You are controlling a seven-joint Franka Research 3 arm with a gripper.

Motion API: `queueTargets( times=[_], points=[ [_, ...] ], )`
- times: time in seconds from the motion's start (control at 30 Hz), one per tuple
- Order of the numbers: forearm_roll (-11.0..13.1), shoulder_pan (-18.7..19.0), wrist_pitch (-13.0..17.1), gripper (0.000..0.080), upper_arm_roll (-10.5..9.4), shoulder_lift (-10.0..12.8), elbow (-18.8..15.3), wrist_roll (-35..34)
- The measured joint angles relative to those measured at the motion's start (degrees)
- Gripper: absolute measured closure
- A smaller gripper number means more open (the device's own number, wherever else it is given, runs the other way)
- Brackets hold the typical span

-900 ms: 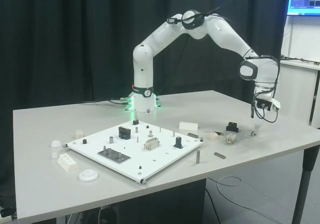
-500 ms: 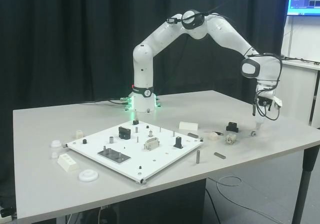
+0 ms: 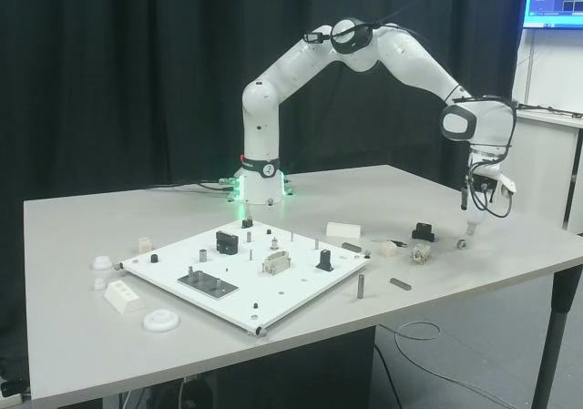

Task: Remove round peg 2.

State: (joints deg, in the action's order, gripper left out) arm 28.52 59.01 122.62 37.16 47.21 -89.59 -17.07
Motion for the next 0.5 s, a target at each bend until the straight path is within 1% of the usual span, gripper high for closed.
queueTargets(
  times=[0.5],
  points=[
    [0.0, -0.1, -0.3, 0.0003, 0.22, 0.0, 0.5, -0.6]
  ],
)
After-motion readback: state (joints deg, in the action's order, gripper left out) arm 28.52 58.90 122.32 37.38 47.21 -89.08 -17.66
